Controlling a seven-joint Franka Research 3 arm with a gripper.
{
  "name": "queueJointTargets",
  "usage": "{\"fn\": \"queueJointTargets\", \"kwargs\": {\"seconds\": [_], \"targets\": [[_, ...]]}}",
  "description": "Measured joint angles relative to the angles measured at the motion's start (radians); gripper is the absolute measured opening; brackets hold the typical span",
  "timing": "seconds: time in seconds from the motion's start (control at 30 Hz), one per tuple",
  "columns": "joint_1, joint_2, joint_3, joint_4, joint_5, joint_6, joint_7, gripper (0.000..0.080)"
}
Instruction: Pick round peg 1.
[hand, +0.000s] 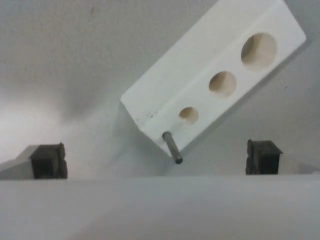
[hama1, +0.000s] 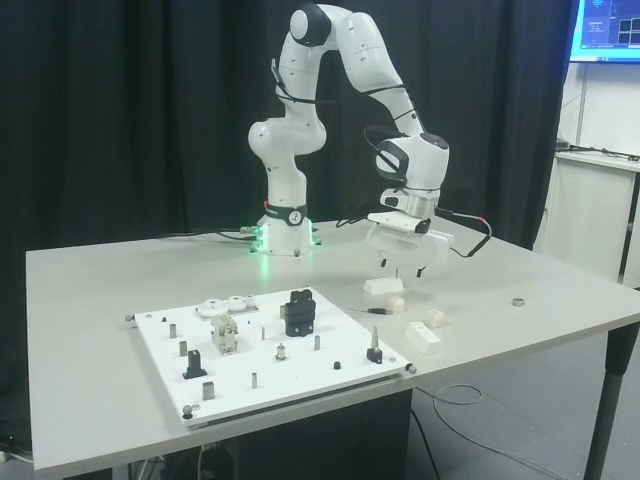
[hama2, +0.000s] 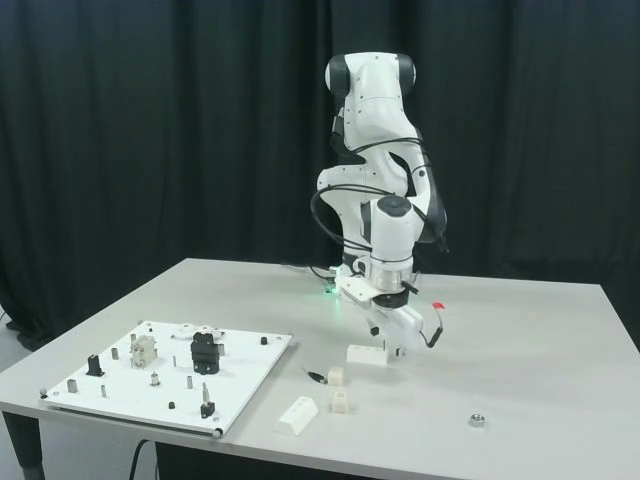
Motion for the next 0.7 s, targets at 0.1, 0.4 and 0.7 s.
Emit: {"fn": "queueJointTargets", "kwargs": {"seconds": [0.1,0.4,0.7], "targets": [[0.0,0.001,0.001,-0.002,-0.001,0.002,0.0,0.08],[0.0,0.003,0.001,-0.002,-0.011,0.003,0.001,0.0702],[0.0,0.005,0.0,-0.004,-0.021,0.003,0.003,0.0542]]}}
